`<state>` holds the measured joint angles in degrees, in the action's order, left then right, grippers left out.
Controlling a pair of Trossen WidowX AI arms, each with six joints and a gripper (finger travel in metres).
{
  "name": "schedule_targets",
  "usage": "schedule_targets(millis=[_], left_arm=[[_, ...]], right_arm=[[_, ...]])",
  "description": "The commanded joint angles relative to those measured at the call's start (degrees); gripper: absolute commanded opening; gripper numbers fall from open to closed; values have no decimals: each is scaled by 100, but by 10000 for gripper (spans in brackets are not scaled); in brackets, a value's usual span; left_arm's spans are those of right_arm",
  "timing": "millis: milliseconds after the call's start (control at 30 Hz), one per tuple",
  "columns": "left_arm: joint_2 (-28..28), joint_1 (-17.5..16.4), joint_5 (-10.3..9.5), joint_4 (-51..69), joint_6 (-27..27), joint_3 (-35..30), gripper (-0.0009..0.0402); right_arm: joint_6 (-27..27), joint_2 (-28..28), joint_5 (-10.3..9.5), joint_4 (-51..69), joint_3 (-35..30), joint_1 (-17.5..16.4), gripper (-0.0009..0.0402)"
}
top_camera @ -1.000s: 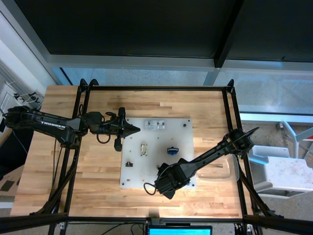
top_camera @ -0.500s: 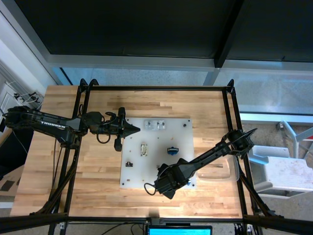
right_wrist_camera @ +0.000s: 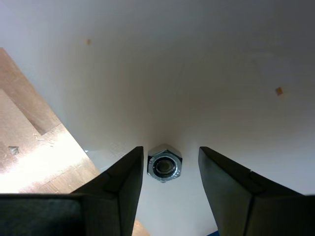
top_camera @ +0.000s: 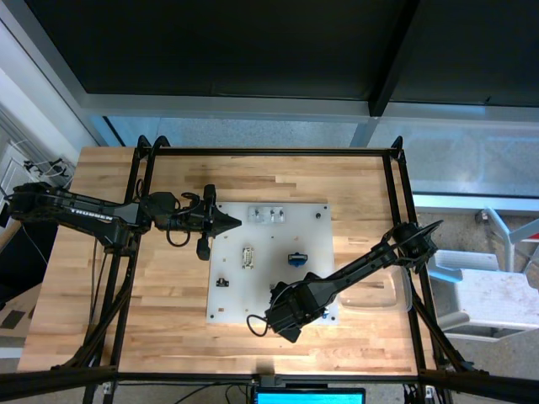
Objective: Unfasten the M12 fastener and place in the container
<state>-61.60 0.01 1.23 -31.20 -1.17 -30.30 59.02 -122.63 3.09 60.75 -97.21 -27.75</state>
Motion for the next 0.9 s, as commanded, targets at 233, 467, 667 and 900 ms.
schedule_targets(millis=[233, 467, 667, 900], left_arm=[[0, 0, 0, 0, 0, -2, 0], [0, 0, 0, 0, 0, -2, 0], [0, 0, 0, 0, 0, -2, 0], [0, -2, 0, 0, 0, -2, 0]], right_arm=[[-101, 0, -17, 0, 11, 2, 103], [-107, 0, -20, 2, 11, 4, 54], [-251, 2, -20, -33, 11, 9, 23], [-907, 7, -22, -190, 11, 11, 3]])
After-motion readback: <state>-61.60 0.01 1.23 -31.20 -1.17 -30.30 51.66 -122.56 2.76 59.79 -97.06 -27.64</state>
